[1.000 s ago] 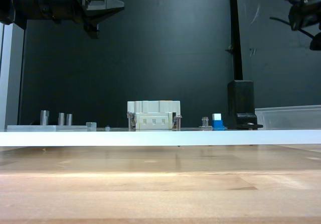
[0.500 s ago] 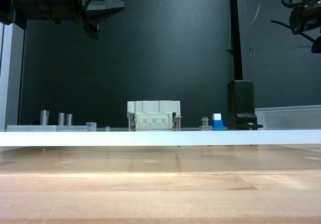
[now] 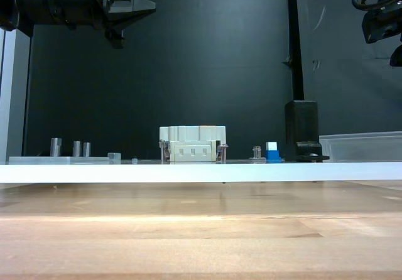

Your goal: Remove the USB connector from the USB hub and place in the container

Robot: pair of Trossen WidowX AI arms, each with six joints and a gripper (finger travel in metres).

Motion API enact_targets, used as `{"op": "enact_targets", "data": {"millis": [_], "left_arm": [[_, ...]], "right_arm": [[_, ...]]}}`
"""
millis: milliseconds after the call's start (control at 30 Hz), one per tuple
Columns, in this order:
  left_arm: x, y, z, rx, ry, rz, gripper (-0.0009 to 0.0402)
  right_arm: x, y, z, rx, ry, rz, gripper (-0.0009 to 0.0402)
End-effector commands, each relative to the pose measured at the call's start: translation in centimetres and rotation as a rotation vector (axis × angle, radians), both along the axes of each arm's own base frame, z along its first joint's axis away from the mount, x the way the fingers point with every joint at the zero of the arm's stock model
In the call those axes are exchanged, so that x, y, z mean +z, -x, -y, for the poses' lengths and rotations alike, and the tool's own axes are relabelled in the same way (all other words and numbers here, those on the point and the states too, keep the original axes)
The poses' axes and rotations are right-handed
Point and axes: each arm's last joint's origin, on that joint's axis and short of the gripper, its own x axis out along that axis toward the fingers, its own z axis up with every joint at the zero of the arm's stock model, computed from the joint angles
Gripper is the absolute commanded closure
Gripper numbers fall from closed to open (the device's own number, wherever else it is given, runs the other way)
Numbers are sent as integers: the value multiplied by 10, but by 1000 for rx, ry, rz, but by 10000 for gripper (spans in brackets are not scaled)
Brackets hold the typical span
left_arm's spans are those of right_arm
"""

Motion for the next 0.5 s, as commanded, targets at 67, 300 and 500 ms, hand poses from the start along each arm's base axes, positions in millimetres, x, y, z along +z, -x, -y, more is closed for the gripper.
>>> {"op": "enact_targets", "data": {"millis": [67,300,500], "left_arm": [[0,0,0,0,0,0,392],[0,0,0,0,0,0,392],[0,0,0,0,0,0,392]], "right_arm": [[0,0,0,-2,0,0,269],[0,0,0,-15,5,5,250],[0,0,0,-14,5,6,252]]}}
